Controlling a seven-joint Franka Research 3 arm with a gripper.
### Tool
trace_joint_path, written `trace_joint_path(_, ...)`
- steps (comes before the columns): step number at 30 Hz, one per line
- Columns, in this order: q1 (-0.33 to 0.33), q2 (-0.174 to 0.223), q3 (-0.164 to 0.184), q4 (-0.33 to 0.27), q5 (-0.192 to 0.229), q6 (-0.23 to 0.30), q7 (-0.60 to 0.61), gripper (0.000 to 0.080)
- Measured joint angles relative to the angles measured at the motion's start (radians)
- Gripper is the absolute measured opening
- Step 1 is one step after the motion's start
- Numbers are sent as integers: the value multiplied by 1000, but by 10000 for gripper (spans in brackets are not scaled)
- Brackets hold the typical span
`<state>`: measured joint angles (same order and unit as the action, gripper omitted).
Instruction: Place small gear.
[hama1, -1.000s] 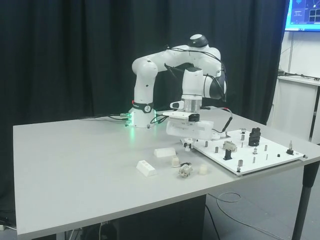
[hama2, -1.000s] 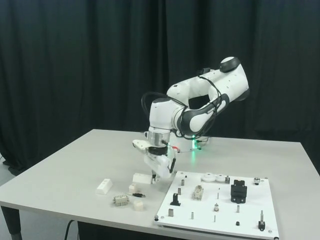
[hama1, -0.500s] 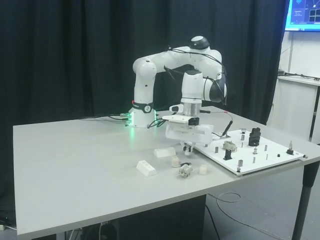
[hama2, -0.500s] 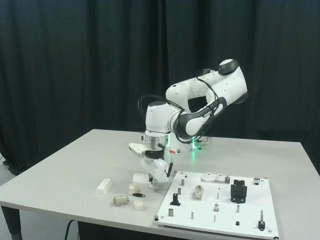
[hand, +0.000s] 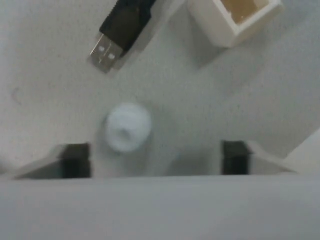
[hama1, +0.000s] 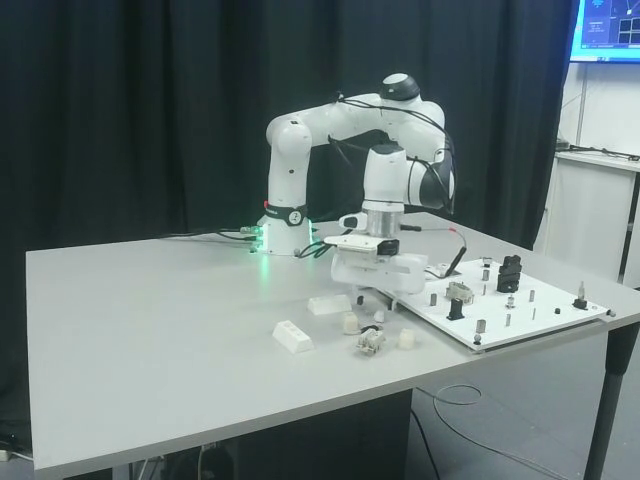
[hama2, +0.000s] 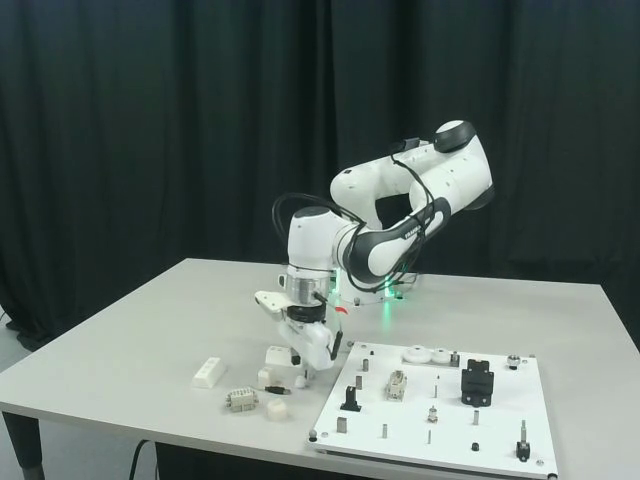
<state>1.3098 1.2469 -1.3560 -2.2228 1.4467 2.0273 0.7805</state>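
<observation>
The small gear (hand: 127, 126), a white toothed disc, lies flat on the grey table in the wrist view. My gripper (hand: 155, 159) is open just above the table, and the gear sits slightly ahead of the gap, nearer one black fingertip (hand: 75, 160); nothing is held. In the room views the gripper (hama1: 368, 306) (hama2: 297, 378) hangs low over the loose parts beside the white assembly board (hama1: 520, 315) (hama2: 450, 420). The gripper body partly hides what lies under it there.
A black USB plug (hand: 112, 42) and an open-topped white box (hand: 235, 17) lie just beyond the gear. White blocks (hama1: 292, 336) (hama1: 329, 303), a connector (hama1: 368, 342) and a cube (hama1: 406, 339) lie nearby. The board carries pegs, black parts and two white gears (hama2: 428, 354).
The arm has swung away from the board's corner toward the loose parts and come down, so the gripper now sits low over them.
</observation>
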Motion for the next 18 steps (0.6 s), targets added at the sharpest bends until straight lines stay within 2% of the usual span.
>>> trace_joint_path(6,-10,2,4,10,0,-1,2,335)
trace_joint_path(7,-11,2,4,11,0,-2,4,763)
trace_joint_path(18,-19,2,1,18,0,-5,23,793)
